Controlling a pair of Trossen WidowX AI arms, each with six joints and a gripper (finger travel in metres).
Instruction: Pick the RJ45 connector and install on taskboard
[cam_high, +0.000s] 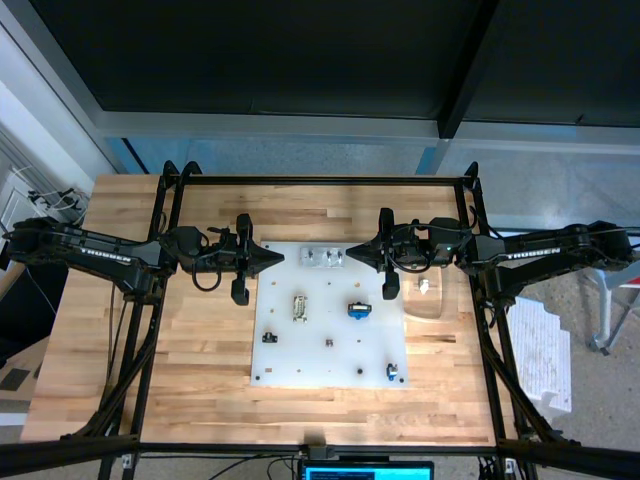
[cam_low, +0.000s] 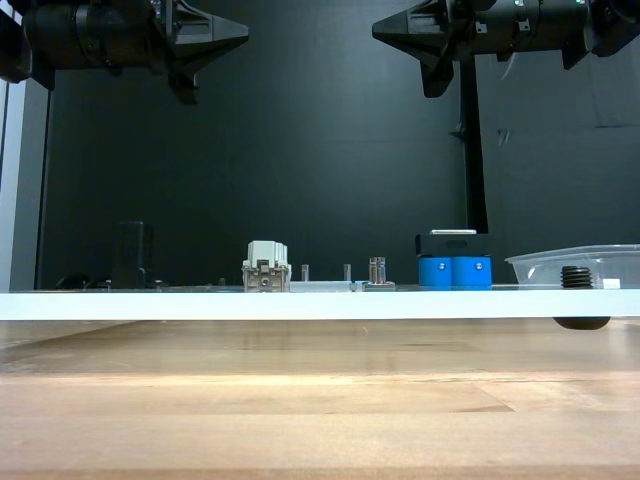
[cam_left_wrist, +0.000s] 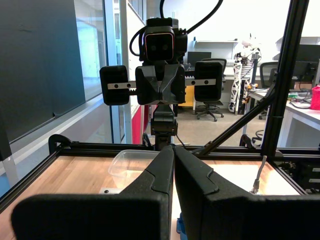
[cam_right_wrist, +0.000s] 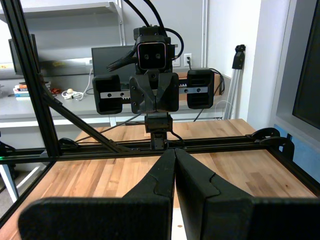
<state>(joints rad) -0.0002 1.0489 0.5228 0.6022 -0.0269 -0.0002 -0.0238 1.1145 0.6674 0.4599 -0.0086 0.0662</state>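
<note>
High view, left tool (cam_high: 277, 257): raised above the far left corner of the white board (cam_high: 300, 350), tip pointing inward, nothing hanging from it.
High view, right tool (cam_high: 351, 252): raised above the board's far edge, tip facing the left tool, with a clear gap between them.
High view, clear tray (cam_high: 436, 311): on the tabletop (cam_high: 150, 330) beside the board's right edge, toward the far end. It holds a pale shape (cam_high: 427, 287), and I can make out nothing darker on it.
High view, blue jack (cam_high: 392, 373): at the board's near right corner. I cannot tell whether the RJ45 connector sits in it.
Low view, tools: the left (cam_low: 243, 38) and right (cam_low: 378, 32) tools hang high, well apart from every part on the board (cam_low: 300, 305).
Low view, tray (cam_low: 540, 268): toward the tabletop's right edge. No connector can be made out in it.
Left wrist view, left tool (cam_left_wrist: 173, 150): fingers pressed together, nothing between them.
Right wrist view, right tool (cam_right_wrist: 175, 151): fingers closed tip to tip, gripping nothing.
Connector: in neither tool. Beyond that, I cannot tell where it is.
Risk, if it is in the jack: it may be only half seated. With both tools lifted away nothing presses it home, so it could work loose.
Risk, if it lies in the tray: a descent with the fingers closed would knock the block instead of straddling the plug.
</note>
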